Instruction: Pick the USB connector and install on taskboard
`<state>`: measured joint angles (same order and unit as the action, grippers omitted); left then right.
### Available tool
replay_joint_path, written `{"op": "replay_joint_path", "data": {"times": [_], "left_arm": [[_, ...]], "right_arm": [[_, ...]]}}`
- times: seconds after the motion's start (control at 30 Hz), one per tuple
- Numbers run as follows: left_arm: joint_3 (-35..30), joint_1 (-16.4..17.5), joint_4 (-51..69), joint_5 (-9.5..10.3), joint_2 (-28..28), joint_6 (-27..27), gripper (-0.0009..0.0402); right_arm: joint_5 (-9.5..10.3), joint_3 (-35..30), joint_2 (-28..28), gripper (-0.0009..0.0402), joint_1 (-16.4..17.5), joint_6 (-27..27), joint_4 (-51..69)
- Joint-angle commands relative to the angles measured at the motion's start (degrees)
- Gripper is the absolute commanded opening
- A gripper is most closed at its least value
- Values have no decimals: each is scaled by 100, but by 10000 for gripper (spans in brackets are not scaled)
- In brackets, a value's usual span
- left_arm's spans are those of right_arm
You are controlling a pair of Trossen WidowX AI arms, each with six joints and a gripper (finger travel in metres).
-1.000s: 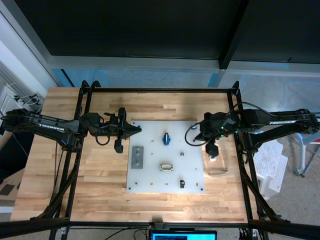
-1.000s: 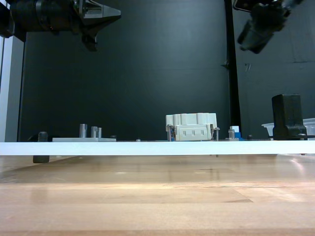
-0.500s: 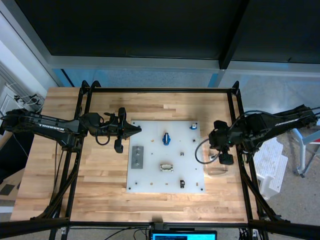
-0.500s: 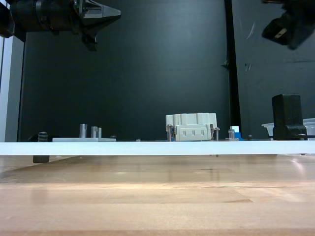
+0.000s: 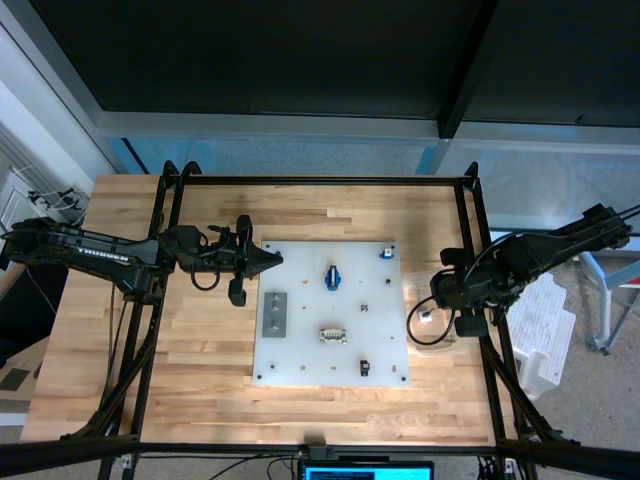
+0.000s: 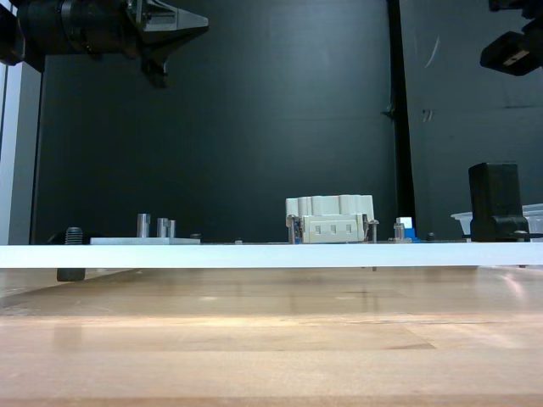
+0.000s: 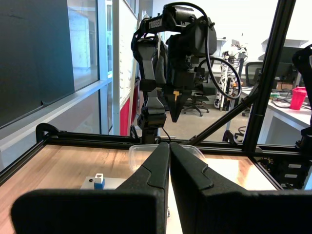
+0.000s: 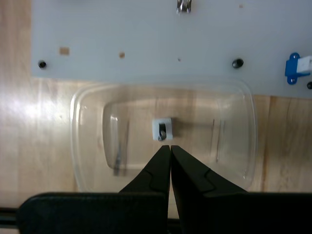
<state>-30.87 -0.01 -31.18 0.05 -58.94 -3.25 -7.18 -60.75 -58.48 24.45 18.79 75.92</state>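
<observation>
Clear plastic tray [image 8: 73, 122] now lies straight below the right gripper [image 8: 170, 146]. A second ago that gripper hung over the right edge of the taskboard [image 5: 300, 350]; it has since swung right, off the board, and hangs high above the tray. Its fingers are pressed together tip to tip, with nothing between them. USB connector [image 8: 163, 131]: a tiny dark plug sitting in a small whitish square piece [image 8: 162, 122] on the tray floor, just right of the board and untouched. Reading: the approach looks about done, the pick is not begun, and the fingers must part before any descent. Left gripper [image 5: 272, 258] is parked high over the far left corner of the board, fingers closed on each other and empty; nothing about it has changed. On the board: grey metal block [image 5: 273, 315] at the left, blue knob [image 5: 333, 277] toward the far side, beige connector [image 5: 333, 336] near the middle, small black socket [image 5: 365, 367] at the near edge, which I take to be the target. A small blue-and-white part [image 8: 297, 66] stands at the far right corner. In the way: the tray walls hem in the plug, and the whitish piece around it leaves little to grip. From tray to socket the path looks open, though the beige connector stands just beside the socket. Nothing lies between the right gripper and the plug.
</observation>
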Motion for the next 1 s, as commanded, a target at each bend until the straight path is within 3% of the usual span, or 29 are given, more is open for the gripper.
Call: {"op": "replay_joint_path", "data": {"times": [0.03, 0.27, 0.53, 1.0], "left_arm": [[0, 0, 0, 0, -2, 2, 0], [0, 0, 0, 0, -2, 2, 0], [-2, 2, 0, 0, -2, 2, 0], [0, 0, 0, 0, -2, 2, 0]], "right_arm": [[-35, 87, -9, 16, 26, 26, 24], [-195, 358, -13, 80, 35, 37, -50], [-190, 643, -68, 146, 48, 55, -369], [-184, 1279, -205, 162, 74, 153, -1102]]}}
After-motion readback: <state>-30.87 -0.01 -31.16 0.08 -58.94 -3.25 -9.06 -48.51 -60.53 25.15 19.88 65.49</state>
